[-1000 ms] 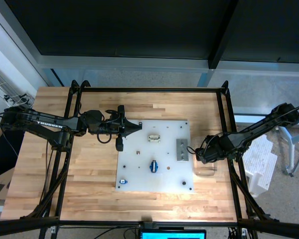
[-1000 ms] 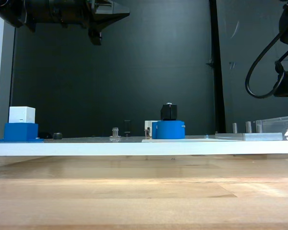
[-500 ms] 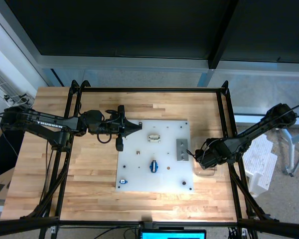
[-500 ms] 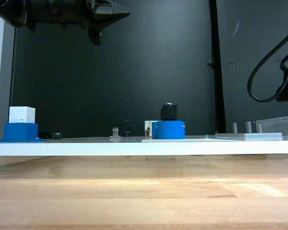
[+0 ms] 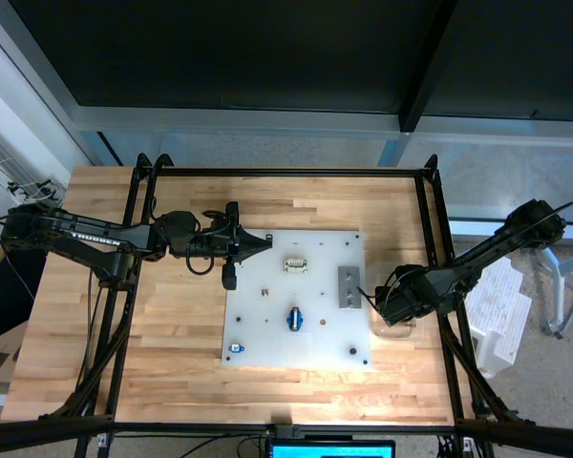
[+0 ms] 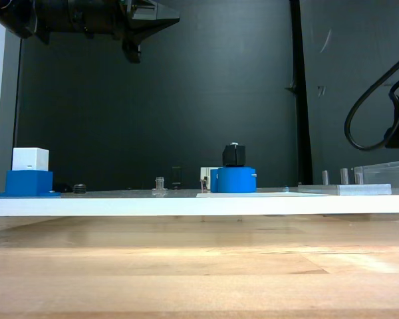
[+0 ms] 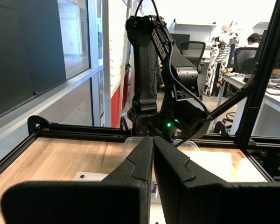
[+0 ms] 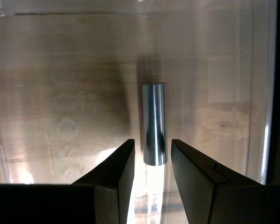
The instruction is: Pick the 16mm cylinder and install on the taskboard
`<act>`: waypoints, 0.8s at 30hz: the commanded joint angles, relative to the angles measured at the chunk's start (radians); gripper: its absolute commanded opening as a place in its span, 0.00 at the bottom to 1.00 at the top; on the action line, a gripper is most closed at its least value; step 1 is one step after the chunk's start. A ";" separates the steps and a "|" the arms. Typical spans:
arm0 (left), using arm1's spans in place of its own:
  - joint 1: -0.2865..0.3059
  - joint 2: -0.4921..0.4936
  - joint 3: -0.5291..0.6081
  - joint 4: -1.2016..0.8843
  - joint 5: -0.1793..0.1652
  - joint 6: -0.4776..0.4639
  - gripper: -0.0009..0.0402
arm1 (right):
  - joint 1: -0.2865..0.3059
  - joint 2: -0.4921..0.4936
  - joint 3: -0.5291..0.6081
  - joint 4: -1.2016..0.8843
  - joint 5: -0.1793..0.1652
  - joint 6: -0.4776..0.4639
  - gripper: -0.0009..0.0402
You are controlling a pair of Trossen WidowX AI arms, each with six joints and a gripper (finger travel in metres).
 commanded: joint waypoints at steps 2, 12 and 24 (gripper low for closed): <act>0.000 0.000 0.000 0.000 0.000 0.000 0.02 | 0.000 0.001 -0.021 0.032 0.000 0.000 0.28; 0.000 0.000 0.000 0.000 0.000 0.000 0.02 | 0.001 0.001 -0.068 0.112 0.001 -0.008 0.28; 0.000 0.000 0.000 0.000 0.000 0.000 0.02 | 0.002 -0.002 -0.061 0.111 0.026 -0.063 0.05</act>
